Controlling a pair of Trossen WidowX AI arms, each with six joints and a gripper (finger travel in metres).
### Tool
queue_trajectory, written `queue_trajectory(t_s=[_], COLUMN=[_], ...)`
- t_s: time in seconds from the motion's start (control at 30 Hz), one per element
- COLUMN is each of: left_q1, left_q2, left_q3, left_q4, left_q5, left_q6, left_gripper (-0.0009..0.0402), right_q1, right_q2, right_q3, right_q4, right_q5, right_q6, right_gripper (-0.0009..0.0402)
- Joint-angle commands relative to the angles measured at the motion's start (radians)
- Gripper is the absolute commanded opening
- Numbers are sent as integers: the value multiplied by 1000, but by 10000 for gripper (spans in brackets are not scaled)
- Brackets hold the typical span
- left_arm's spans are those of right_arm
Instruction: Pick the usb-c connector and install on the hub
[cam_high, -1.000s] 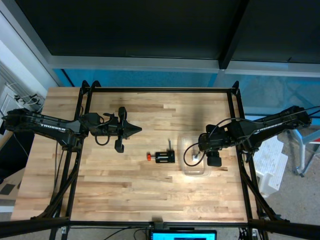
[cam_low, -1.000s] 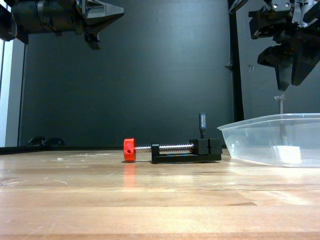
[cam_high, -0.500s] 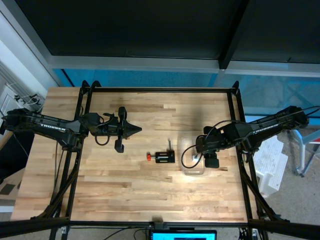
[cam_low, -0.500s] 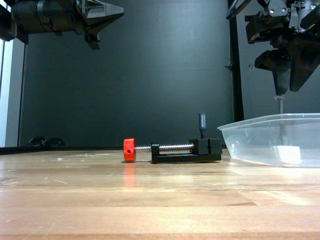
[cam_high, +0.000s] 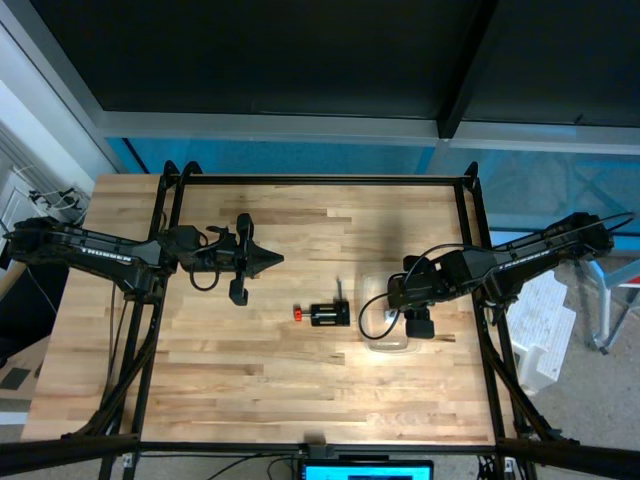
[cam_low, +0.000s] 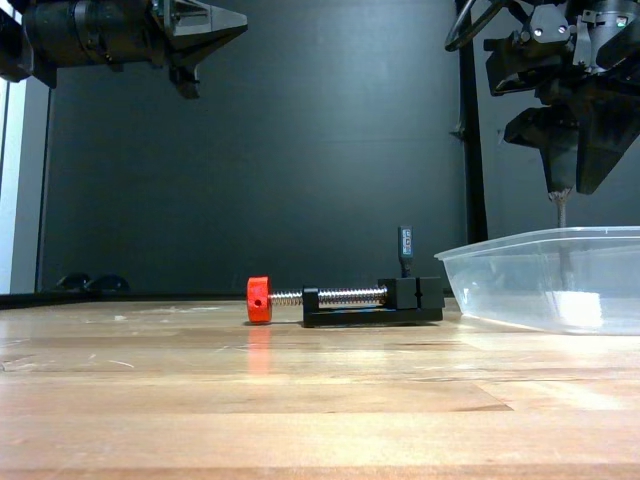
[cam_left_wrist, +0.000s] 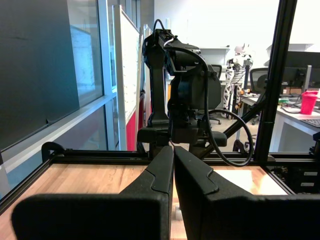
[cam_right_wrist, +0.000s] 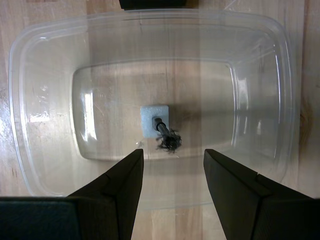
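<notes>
Finds the right gripper (cam_low: 572, 185) a little nearer the table's middle than a second ago, with nothing else shifted. Places it above the tray (cam_low: 500, 285), pointing straight down, fingers spread wide and grasping nothing. Puts the connector (cam_right_wrist: 164, 133) inside the tray, near the middle of its floor, with its foot in a small whitish square (cam_right_wrist: 151, 116), in line with the gap between the fingers. Shows, from table height, its thin top rising past the tray's rim to about the level of the fingertips; cannot tell contact from there. Leaves the hub (cam_high: 328, 314) flat on the wood just left of the tray, orange knob (cam_low: 259, 299) turned away from the tray, a thin dark post (cam_low: 404, 250) upright at the end nearest it. Keeps the left gripper (cam_high: 272, 259) high over the table's left part, well apart from the hub, fingers pressed together on nothing.
</notes>
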Motion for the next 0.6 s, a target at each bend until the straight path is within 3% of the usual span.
queue_trajectory(t_s=[0.03, 0.6], left_q1=[0, 0], left_q2=[0, 0], left_q3=[0, 0], left_q4=[0, 0], left_q5=[0, 0], left_q6=[0, 0], left_gripper=[0, 0], right_q1=[3, 13], right_q2=[2, 42], right_q3=[0, -2], right_q4=[6, 45], right_q5=[0, -1], right_q6=[1, 3], right_gripper=[167, 137])
